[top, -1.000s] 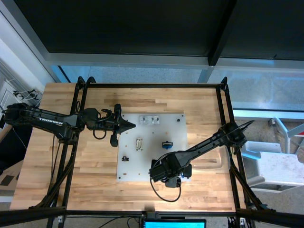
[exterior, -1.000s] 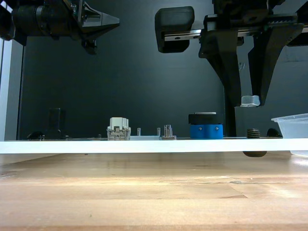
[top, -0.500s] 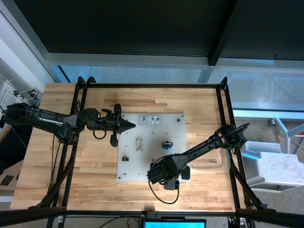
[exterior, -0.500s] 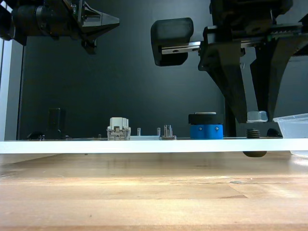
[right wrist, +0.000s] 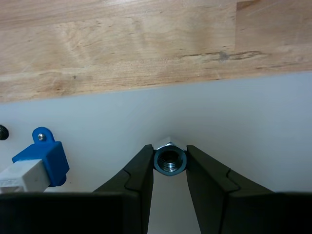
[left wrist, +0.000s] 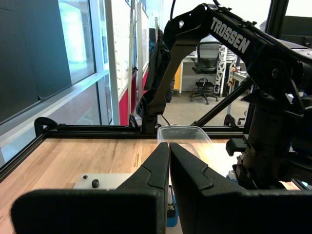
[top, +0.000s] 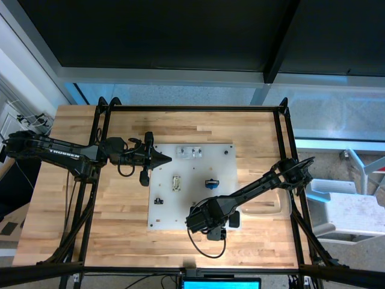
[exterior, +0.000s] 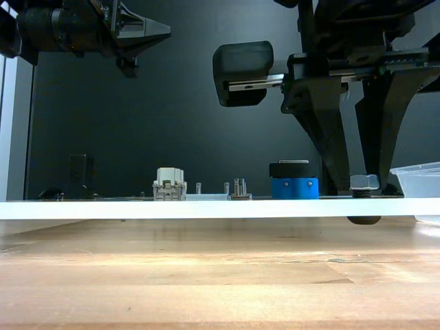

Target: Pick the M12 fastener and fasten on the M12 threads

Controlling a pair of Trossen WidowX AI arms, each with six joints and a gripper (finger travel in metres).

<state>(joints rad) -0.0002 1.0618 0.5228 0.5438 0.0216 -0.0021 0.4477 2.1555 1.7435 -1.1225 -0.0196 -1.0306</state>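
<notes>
The M12 nut (right wrist: 169, 161) is a small silvery-grey hexagon, far smaller than the fingers holding it. Its flat sides are bright. The right wrist view looks straight into its dark round bore, where fine thread rings show.

From the low view the nut is squat, wider than it is tall, and it sits level. Its broad dimension lies flat, parallel to the white board (top: 162, 205). Its bore axis stands upright, pointing down at the board and in line with the black ribbed stud (exterior: 362, 194) directly beneath it. The nut's underside meets the top of the stud, and a few ribs show below it. I cannot tell whether any thread has caught. In the high view the right arm hides both nut and stud.

The right pincer (exterior: 364, 183) reaches down at the board's near right edge. It is clenched on the nut, with one finger pressed against each opposite side. The clear tray (exterior: 419, 175) stands just to the right on the wooden surface (top: 108, 198), apart from the nut. A blue fitting (exterior: 294, 187) sits on the board to the left of the fingers.

The left pincer (left wrist: 169, 148) hangs high over the board's far left edge. Its fingers are closed together on nothing, and it points towards the right arm.
</notes>
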